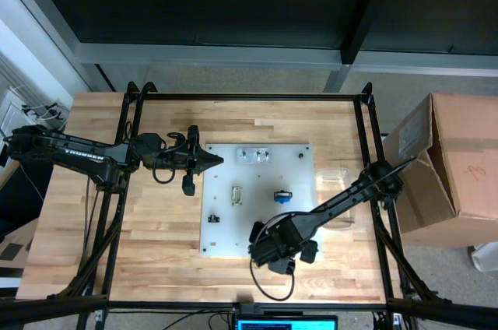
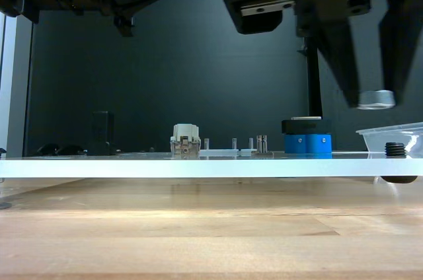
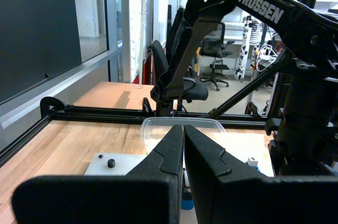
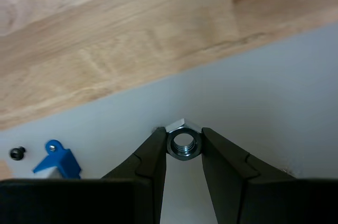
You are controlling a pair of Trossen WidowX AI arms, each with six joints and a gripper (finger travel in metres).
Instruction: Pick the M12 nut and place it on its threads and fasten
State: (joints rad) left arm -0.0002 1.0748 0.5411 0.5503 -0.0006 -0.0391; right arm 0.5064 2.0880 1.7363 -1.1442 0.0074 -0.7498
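Observation:
The small silver nut (image 4: 184, 128) is held flat between the fingertips of my right gripper (image 4: 184, 146), which is shut on it. In the low view the nut (image 2: 375, 100) hangs well above the white board (image 2: 198, 165), up and a little left of the black ribbed stud (image 2: 395, 150), whose ribs are bare. From above, my right gripper (image 1: 264, 251) is over the board's near edge, and the arm hides the stud. My left gripper (image 1: 214, 160) hovers high at the board's far left edge, fingers (image 3: 174, 147) pressed together with nothing in them.
A clear tray (image 1: 342, 182) sits off the board's right edge, behind the stud in the low view. A blue block (image 2: 307, 142), a white connector (image 2: 186, 142) and small pins stand mid-board. A cardboard box (image 1: 451, 159) is beyond the table's right side.

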